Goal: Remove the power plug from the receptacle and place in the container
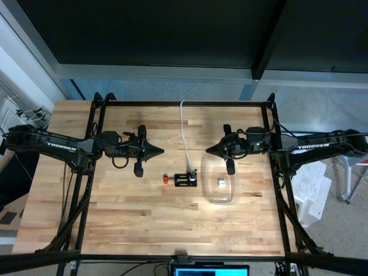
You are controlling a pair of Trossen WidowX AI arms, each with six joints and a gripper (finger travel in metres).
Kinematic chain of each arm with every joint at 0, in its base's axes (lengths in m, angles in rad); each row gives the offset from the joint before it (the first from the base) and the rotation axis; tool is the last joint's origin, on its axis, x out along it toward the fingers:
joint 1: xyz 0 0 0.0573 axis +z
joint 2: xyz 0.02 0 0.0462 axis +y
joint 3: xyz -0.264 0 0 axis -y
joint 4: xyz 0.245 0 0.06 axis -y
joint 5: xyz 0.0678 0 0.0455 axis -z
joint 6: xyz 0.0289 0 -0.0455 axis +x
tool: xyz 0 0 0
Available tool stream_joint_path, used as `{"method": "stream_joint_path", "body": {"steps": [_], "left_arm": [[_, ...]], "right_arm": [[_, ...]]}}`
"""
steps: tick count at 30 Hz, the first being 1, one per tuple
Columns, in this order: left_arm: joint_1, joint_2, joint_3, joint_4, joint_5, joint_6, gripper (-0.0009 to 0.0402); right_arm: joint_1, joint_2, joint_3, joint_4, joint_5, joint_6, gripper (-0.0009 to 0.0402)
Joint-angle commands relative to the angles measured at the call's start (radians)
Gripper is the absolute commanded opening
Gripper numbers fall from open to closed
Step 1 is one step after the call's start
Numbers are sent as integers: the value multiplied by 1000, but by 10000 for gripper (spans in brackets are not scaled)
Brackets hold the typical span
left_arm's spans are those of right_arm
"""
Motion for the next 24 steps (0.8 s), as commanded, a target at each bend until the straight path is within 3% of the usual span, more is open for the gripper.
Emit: {"method": "stream_joint_path", "body": {"steps": [1, 9, 19, 24], "left_arm": [[0, 0, 0, 0, 0, 0, 0], [0, 0, 0, 0, 0, 0, 0], [0, 0, 0, 0, 0, 0, 0], [0, 0, 0, 0, 0, 0, 0]], "right_arm": [[11, 37, 94, -222, -2, 0, 0], [62, 190, 313, -636, 1, -23, 0], [115, 395, 491, -842, 13, -17, 0], [143, 483, 567, -871, 63, -7, 17]]}}
